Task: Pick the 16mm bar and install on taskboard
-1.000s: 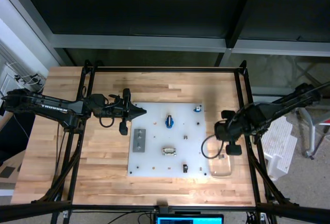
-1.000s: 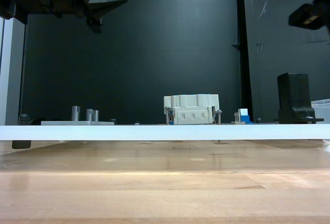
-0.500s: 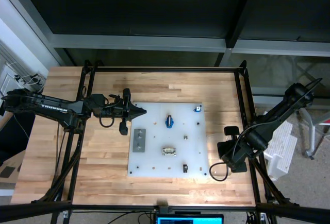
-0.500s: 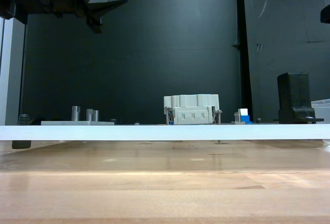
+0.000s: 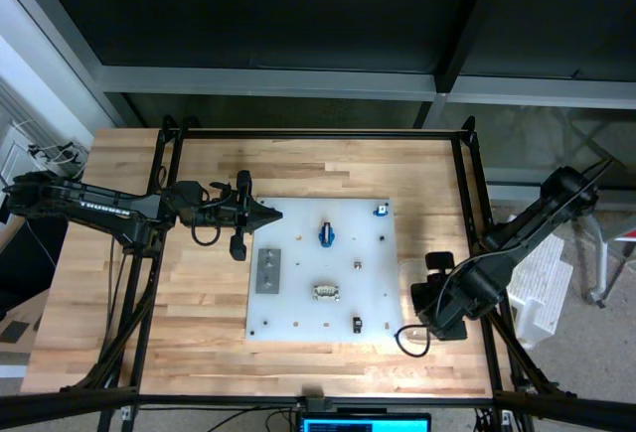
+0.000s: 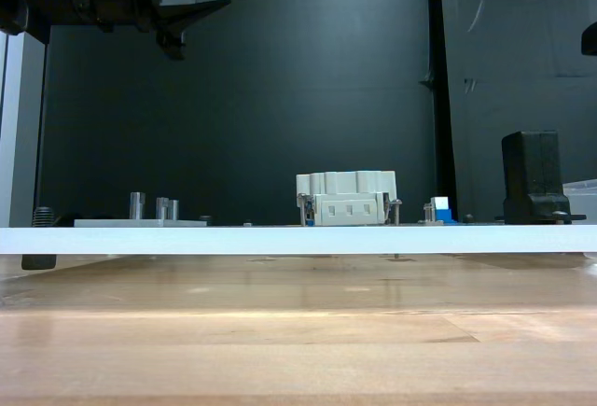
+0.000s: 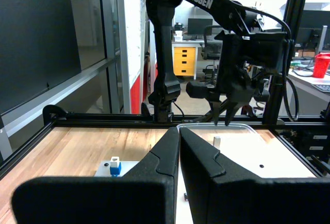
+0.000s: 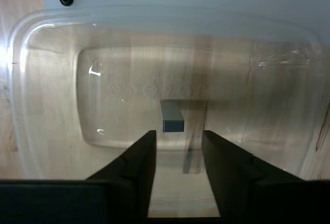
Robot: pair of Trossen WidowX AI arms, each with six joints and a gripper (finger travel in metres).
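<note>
My right claw (image 8: 178,136) hangs over the clear plastic tray (image 8: 46,80), at the near-right side of the worktop (image 5: 199,313), just beside the right edge of the taskboard (image 5: 298,308). Its two fingers (image 8: 135,172) stand apart, with nothing between them. The 16mm bar (image 8: 172,116) lies on the floor of the tray, about in its middle, and in the right wrist view it shows just ahead of the gap between the fingertips. I cannot tell if the tips touch it.

My left claw (image 5: 270,216) is well apart from this. It hangs high over the far-left edge of the taskboard and points to the right, with the fingers pressed together and holding nothing.

On the taskboard I see the blue knob (image 5: 326,235) at the far side, the grey metal block (image 5: 268,268) at the left, a white connector (image 5: 325,294) near the middle and a black connector (image 5: 357,326) at the near edge.
</note>
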